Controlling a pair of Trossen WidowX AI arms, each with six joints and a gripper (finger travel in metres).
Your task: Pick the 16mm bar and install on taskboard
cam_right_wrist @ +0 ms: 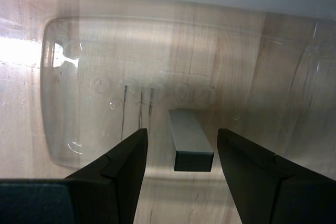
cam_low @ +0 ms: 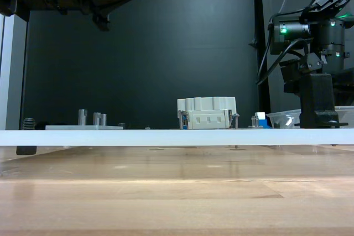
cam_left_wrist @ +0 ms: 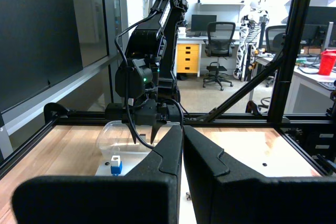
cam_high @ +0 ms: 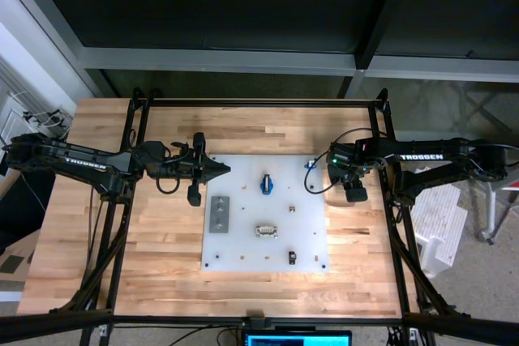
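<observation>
- The right gripper [cam_right_wrist: 181,136], jaws spread, is being held over the 16mm bar [cam_right_wrist: 190,139] in the clear tray [cam_right_wrist: 79,51].
- The left gripper [cam_high: 220,168], jaws pressed together, is being held above the taskboard's [cam_high: 243,257] far-left corner.

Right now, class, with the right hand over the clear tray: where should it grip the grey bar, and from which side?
Grip the bar across its middle, on the two long flat sides, coming straight down from above. It lies flat in the tray, and the open right hand straddles it. The left hand sits shut above the board's left edge.
</observation>
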